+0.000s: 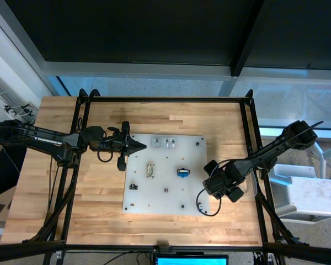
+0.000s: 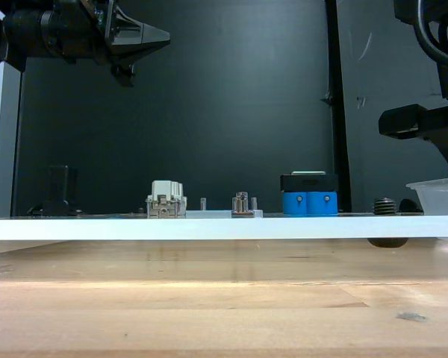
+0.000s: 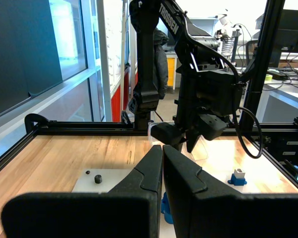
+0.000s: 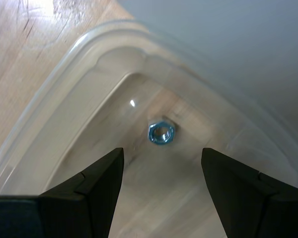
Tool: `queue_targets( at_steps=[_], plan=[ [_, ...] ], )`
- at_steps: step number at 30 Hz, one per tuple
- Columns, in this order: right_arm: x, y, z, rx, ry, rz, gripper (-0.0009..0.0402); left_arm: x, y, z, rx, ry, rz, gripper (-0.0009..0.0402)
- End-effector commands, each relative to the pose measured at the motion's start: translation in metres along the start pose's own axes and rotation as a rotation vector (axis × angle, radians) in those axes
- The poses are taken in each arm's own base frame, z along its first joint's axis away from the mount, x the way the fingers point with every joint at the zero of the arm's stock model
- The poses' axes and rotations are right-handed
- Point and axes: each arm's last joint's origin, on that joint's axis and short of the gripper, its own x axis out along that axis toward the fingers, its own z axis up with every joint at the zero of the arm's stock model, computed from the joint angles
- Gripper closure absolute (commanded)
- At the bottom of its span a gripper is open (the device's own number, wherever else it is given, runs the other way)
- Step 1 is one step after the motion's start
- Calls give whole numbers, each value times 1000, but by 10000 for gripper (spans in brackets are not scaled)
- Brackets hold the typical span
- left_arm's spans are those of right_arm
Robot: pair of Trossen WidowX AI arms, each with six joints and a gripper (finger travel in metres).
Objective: Pick the M12 fastener and fasten on the M12 threads
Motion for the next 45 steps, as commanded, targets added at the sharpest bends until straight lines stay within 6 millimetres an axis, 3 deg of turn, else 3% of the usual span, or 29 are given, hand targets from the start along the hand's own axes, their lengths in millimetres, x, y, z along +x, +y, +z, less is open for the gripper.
queue_targets(
  at_steps=[1,18,45],
  plan=[
    [4,0,1,-20,5,-1,168,0,0,0,0,0,0,393],
    [23,-2,-3,29,-6,-1,169,0,0,0,0,0,0,393],
    [36,-1,-8,53,-37,1,169,0,0,0,0,0,0,393]
  ],
)
